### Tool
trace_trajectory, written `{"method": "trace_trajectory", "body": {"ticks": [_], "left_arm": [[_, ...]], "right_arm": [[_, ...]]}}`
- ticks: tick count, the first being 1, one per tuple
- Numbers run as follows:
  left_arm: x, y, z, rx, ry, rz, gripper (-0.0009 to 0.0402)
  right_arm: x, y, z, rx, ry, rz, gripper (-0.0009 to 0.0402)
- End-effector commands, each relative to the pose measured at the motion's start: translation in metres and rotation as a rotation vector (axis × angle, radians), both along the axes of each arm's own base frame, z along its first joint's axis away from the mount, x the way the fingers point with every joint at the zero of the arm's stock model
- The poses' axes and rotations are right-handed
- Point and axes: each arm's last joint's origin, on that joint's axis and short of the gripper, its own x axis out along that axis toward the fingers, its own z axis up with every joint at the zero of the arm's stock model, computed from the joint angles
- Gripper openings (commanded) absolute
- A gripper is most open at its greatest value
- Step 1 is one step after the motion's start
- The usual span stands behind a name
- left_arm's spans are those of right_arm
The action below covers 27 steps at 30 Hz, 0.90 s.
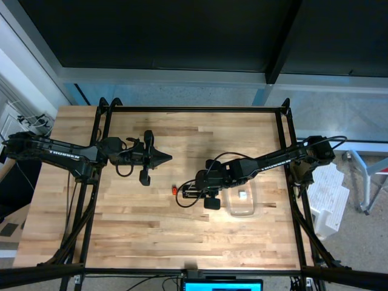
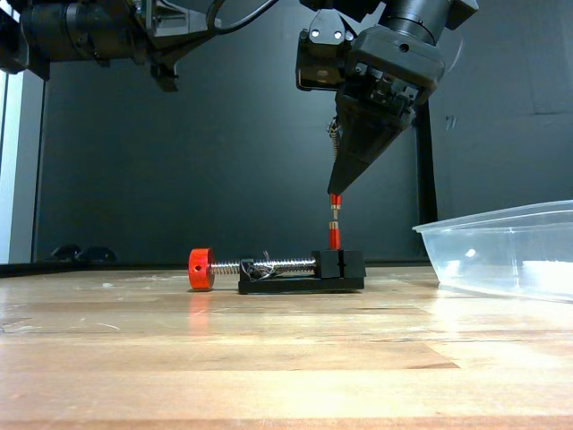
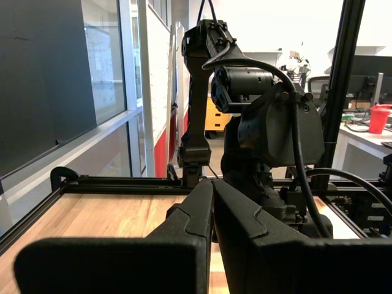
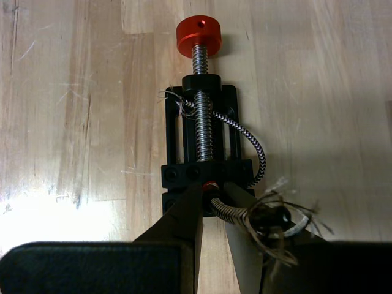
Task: Pick the RCA connector and install on taskboard
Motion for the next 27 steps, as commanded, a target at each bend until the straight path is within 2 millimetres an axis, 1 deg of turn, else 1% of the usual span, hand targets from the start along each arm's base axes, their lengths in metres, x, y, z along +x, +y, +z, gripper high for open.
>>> {"method": "trace_trajectory", "body": {"ticks": [1, 17, 27], "left_arm": [[0.0, 0.0, 0.0, 0.0, 0.0, 0.0, 0.0], [0.0001, 0.0, -0.0001, 0.0, 0.0, 0.0, 0.0], [0.0001, 0.0, -0.0001, 0.0, 0.0, 0.0, 0.0]], "right_arm": [[0.0002, -0.0002, 0.0001, -0.003, -0.004, 0.001, 0.0], [0.0004, -0.001, 0.0002, -0.01, -0.005, 0.002, 0.0], [0.004, -0.0004, -0.0083, -0.013, 0.012, 0.007, 0.0]]}}
